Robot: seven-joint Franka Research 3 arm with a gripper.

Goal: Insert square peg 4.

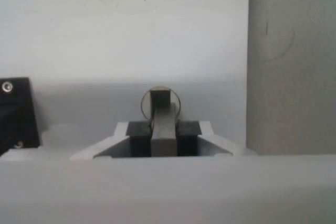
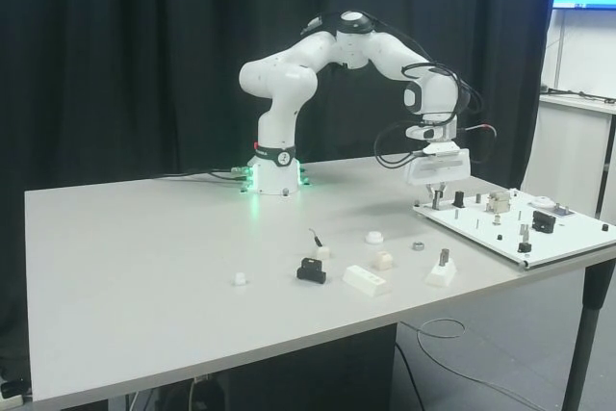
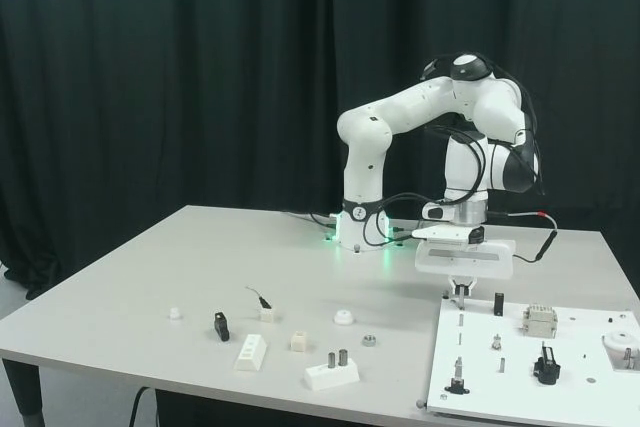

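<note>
My gripper [image 1: 164,141] is shut on a grey square peg [image 1: 163,121], whose lower end meets a round hole [image 1: 160,102] in the white board [image 1: 131,51]. From the first room view the gripper [image 2: 439,195] hangs straight down over the near-left corner of the white board [image 2: 568,243], the peg [image 2: 439,201] reaching its surface. In the second room view the gripper [image 3: 460,294] is at the far-left corner of the board [image 3: 580,387], with the peg [image 3: 460,300] at board level.
On the board stand a black block [image 1: 16,114], small black posts [image 3: 498,304] and a grey fixture [image 3: 538,320]. On the grey table lie white blocks [image 2: 366,279], a black clip [image 2: 310,269] and small white rings [image 2: 373,235]. The arm's base [image 2: 274,172] glows green.
</note>
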